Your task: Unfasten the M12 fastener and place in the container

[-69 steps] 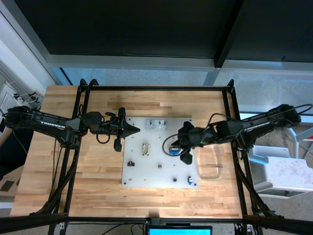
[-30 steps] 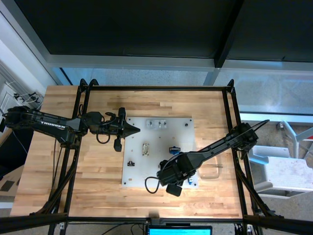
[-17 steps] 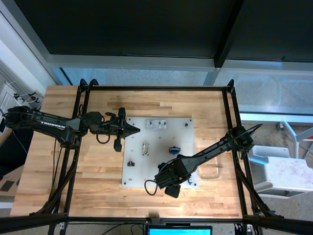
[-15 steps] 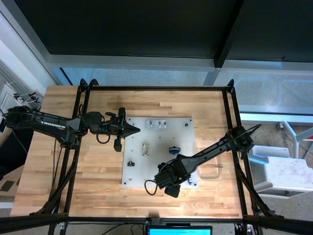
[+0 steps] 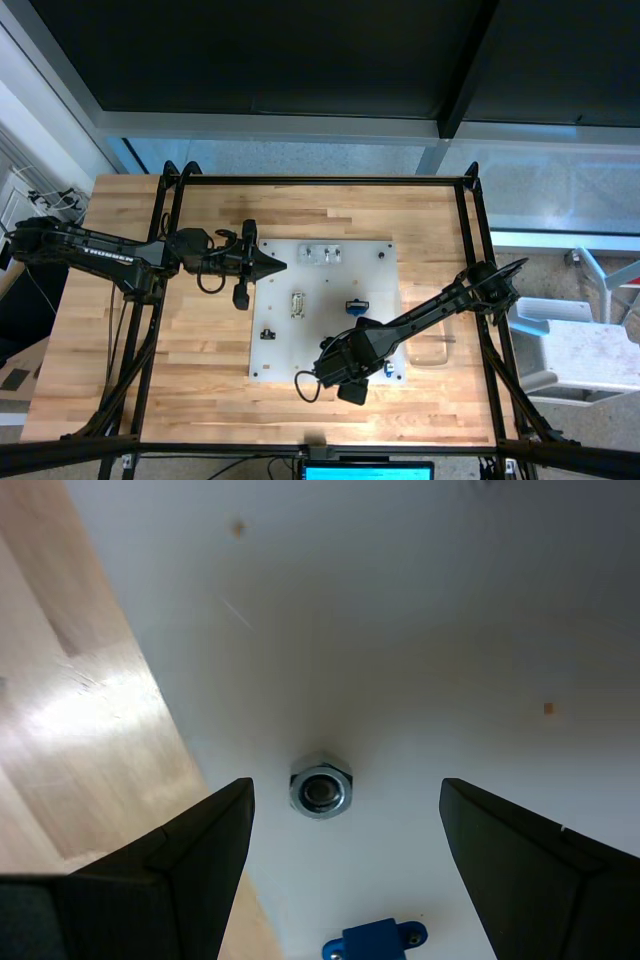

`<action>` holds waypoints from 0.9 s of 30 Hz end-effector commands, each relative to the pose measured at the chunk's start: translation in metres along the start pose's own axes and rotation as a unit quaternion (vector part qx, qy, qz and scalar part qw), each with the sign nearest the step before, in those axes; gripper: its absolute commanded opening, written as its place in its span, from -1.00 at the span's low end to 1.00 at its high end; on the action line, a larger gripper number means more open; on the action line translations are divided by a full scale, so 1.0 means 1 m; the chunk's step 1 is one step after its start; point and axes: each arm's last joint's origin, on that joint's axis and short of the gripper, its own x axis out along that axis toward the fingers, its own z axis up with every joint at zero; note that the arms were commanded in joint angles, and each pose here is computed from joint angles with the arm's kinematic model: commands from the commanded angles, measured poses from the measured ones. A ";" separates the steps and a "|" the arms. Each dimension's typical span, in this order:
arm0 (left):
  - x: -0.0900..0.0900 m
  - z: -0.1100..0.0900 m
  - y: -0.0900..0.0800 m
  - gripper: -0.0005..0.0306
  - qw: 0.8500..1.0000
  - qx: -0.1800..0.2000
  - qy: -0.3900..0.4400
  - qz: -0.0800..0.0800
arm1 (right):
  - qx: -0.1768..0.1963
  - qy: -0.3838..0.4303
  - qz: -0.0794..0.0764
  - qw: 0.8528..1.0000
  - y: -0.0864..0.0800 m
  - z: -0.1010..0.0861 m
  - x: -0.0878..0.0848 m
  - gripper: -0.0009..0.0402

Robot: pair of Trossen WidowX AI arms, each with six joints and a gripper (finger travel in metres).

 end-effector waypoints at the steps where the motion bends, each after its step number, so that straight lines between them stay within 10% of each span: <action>1: 0.000 0.000 0.000 -0.97 1.000 0.000 0.000 0.000 | -0.003 -0.003 0.001 1.000 0.000 -0.001 0.004 0.30; 12: 0.000 0.000 0.000 -0.96 1.000 0.000 0.000 0.000 | -0.004 -0.005 0.003 1.000 -0.001 -0.001 0.011 0.22; 27: 0.000 0.000 0.000 -0.96 1.000 0.000 0.000 0.000 | -0.014 -0.003 0.008 1.000 -0.001 -0.001 0.011 -0.56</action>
